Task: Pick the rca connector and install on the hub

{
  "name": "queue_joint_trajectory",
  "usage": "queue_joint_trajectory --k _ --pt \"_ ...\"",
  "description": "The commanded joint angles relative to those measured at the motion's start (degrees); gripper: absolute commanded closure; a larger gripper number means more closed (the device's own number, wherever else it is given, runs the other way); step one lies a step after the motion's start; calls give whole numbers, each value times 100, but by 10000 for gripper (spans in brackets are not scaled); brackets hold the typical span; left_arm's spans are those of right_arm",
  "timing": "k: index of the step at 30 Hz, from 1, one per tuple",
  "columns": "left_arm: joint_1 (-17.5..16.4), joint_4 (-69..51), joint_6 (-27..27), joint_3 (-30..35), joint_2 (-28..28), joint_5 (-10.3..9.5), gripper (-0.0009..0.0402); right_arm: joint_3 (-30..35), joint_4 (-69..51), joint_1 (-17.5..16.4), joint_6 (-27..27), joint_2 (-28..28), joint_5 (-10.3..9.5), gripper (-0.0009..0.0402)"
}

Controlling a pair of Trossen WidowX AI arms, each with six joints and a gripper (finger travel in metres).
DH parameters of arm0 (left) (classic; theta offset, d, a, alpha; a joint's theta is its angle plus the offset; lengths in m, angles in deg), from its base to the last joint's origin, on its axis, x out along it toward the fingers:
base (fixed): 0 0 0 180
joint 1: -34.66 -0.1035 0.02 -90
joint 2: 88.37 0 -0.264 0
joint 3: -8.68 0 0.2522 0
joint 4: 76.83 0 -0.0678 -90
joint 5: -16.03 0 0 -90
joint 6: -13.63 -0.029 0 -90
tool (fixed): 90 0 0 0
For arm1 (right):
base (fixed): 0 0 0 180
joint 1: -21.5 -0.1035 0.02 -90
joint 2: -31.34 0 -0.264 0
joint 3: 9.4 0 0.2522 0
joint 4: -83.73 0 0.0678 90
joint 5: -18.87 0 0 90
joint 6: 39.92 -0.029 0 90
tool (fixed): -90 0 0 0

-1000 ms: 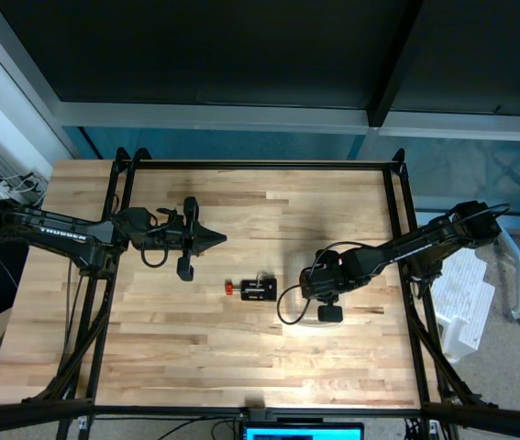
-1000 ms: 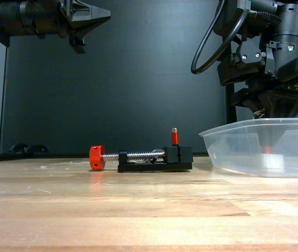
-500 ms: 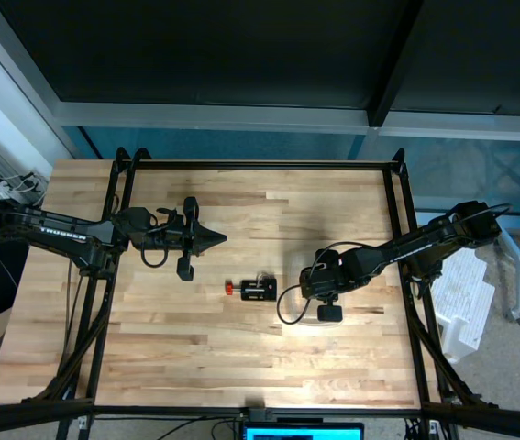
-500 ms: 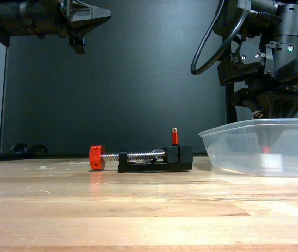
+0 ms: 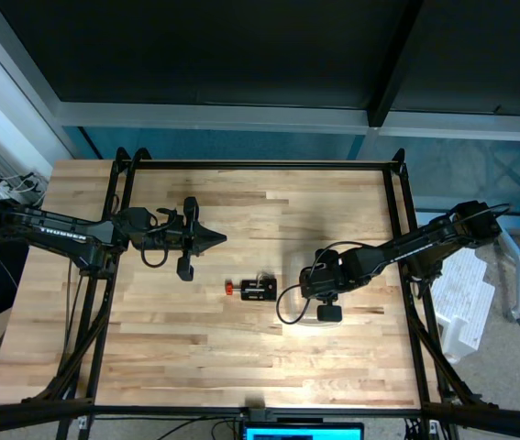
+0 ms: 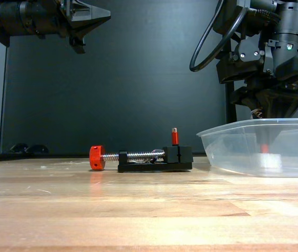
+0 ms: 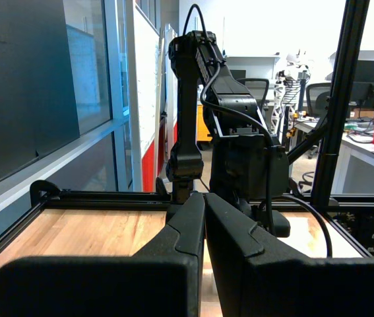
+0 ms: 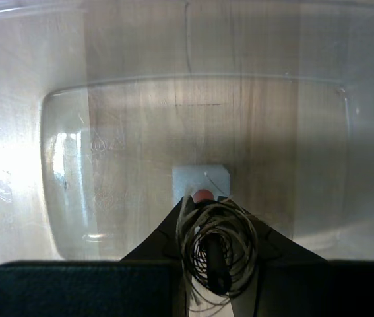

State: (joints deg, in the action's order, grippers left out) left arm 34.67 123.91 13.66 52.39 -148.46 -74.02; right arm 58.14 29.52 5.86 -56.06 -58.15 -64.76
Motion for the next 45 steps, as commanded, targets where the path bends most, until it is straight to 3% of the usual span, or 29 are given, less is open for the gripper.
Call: queue_joint_trajectory --k 1,30,45 --pt "-2 2 -2 0 -2 0 393 33 -44 0 -7 37 -31 393" --pt "0 2 -2 0 -2 0 393 1598 -1606 39 4 72 9 393" --pt "0 2 -2 0 0 0 393 2433 -1779 227 15 -592 9 393"
